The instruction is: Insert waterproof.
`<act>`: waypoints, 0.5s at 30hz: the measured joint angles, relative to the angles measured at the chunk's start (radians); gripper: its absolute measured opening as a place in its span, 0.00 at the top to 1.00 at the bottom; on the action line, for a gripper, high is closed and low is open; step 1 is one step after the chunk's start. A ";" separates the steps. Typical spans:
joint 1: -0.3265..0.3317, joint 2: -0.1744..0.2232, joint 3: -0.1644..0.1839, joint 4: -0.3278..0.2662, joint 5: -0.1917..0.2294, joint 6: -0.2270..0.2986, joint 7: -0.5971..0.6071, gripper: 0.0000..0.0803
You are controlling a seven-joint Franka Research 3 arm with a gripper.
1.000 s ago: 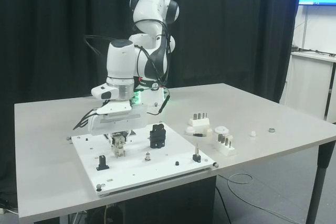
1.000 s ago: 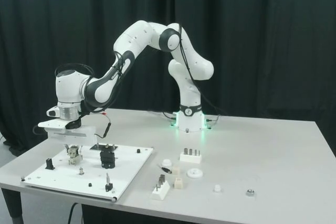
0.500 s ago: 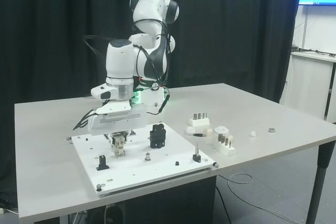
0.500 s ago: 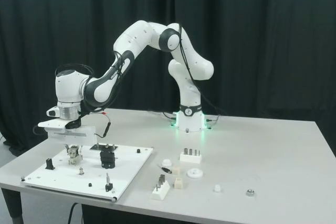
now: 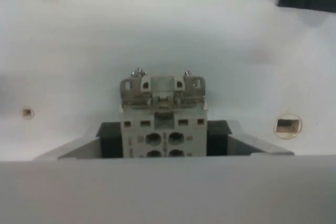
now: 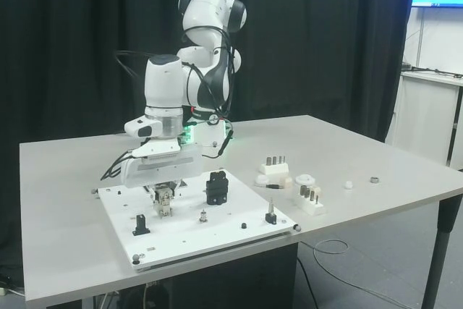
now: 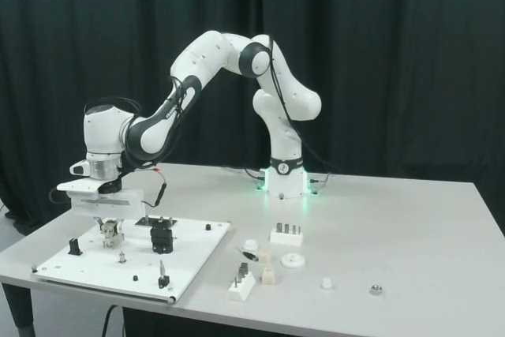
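Even overhead room light, black backdrop; wrist view soft, foreground blurred, faint shadows.

Over the last second the arm's wrist and hand [image 6: 163, 195] drifted slightly toward 9 o'clock in the first room view and lifted a touch; in the second room view the wrist housing [image 7: 103, 136] likewise sits a little higher. The hand hangs over the connector [image 6: 163, 204] on the white board [image 6: 217, 233], marginally further above it than before. Connector itself not seen to shift. No other movement noted on the table [image 6: 347, 150].
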 joint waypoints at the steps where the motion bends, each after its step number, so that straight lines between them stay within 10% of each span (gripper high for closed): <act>1: 0.000 -0.001 0.000 -0.002 0.002 0.002 0.000 0.61; 15: 0.001 -0.020 -0.004 -0.034 0.005 0.004 0.000 0.61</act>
